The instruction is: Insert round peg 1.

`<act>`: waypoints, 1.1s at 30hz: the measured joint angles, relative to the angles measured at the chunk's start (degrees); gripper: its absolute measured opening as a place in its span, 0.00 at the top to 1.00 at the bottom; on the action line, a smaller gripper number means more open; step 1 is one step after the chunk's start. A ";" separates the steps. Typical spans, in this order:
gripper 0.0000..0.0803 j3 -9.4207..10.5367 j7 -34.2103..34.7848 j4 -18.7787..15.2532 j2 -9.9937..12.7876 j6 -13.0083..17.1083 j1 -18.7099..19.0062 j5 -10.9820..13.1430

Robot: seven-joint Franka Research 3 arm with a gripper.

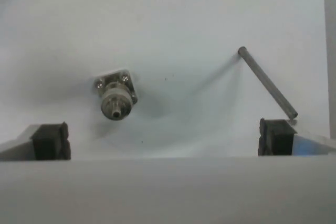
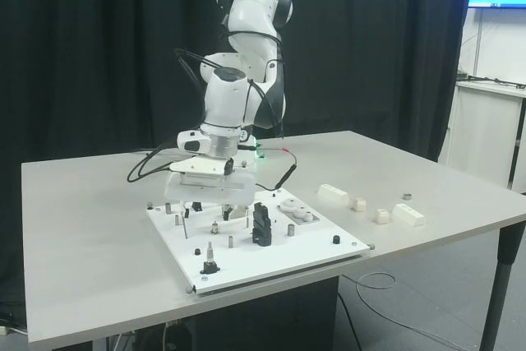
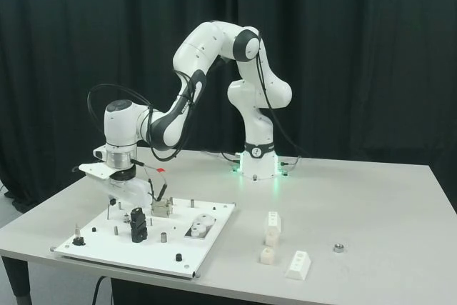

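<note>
The wrist view shows a thin grey round peg standing on the white board; its slanted shaft ends close by one black fingertip. My gripper is open wide, with nothing between its fingers. The other fingertip is far across. A grey connector with a square flange lies on the board below the gap. In the room views the gripper hangs low over the back left part of the board, and the thin peg stands beside it.
On the board stand a black fixture, a white round-holed block and several short pegs. White blocks and a small ring lie on the grey table to the board's side. A cable runs behind the gripper.
</note>
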 joint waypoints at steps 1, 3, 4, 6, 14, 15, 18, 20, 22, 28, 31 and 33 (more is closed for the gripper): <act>0.00 0.00 -0.34 0.02 0.00 0.00 0.00 -0.04; 0.00 0.00 -1.03 0.03 0.01 0.00 -0.01 -0.17; 0.00 -0.01 -1.31 0.03 0.02 -0.01 -0.02 -0.24; 0.00 -0.03 -1.74 0.04 0.05 -0.05 -0.04 -0.40; 0.00 -0.13 -3.59 0.19 0.34 -0.47 -0.10 -1.76; 0.00 -0.14 -3.84 0.24 0.40 -0.52 -0.10 -1.88; 0.00 -0.13 -4.64 0.46 0.60 -0.69 -0.10 -2.26; 0.00 -0.13 -5.51 0.62 0.74 -0.74 -0.09 -2.31; 0.00 -0.11 -6.55 0.76 0.86 -0.75 -0.09 -2.31; 0.00 -0.03 -8.50 1.38 1.24 -0.76 -0.07 -2.31; 0.00 0.03 -8.75 1.67 1.32 -0.81 -0.06 -2.31; 0.00 0.06 -8.94 1.90 1.36 -0.96 -0.06 -2.31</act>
